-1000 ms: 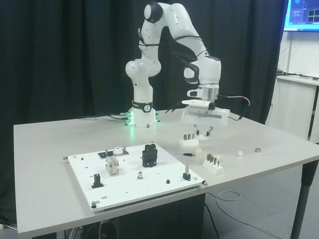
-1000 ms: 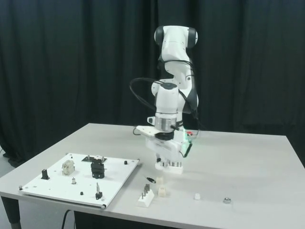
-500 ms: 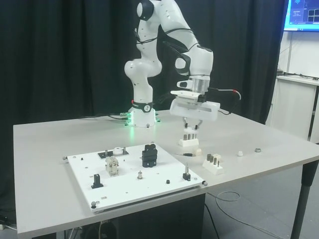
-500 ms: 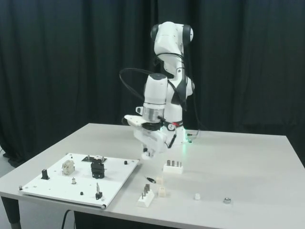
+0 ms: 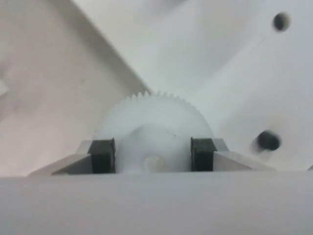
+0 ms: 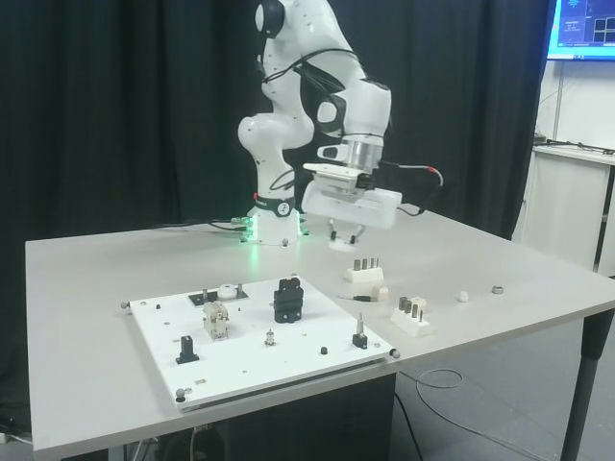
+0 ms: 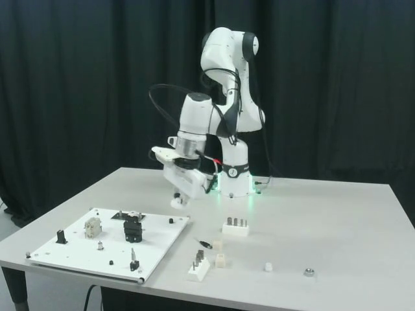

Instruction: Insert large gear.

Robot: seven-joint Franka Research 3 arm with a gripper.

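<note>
Grey worktop (image 6: 86, 288) carries everything you see here; the white arm (image 6: 298, 106) is bolted near its far edge, with a green glow at the base. Note the white assembly board (image 6: 250, 360) lying on the worktop nearest the first room camera, with small black and white fixtures mounted on it. Observe the pincer (image 6: 343, 236) held in the air, above the worktop near the board's far corner. Its two black pads (image 5: 103, 155) are clamped on the hub of the large gear (image 5: 154, 117), a white toothed wheel, so the gear is off every surface. Two white peg blocks (image 6: 364, 274) stand on the worktop beside the board, well apart from the pincer.
</note>
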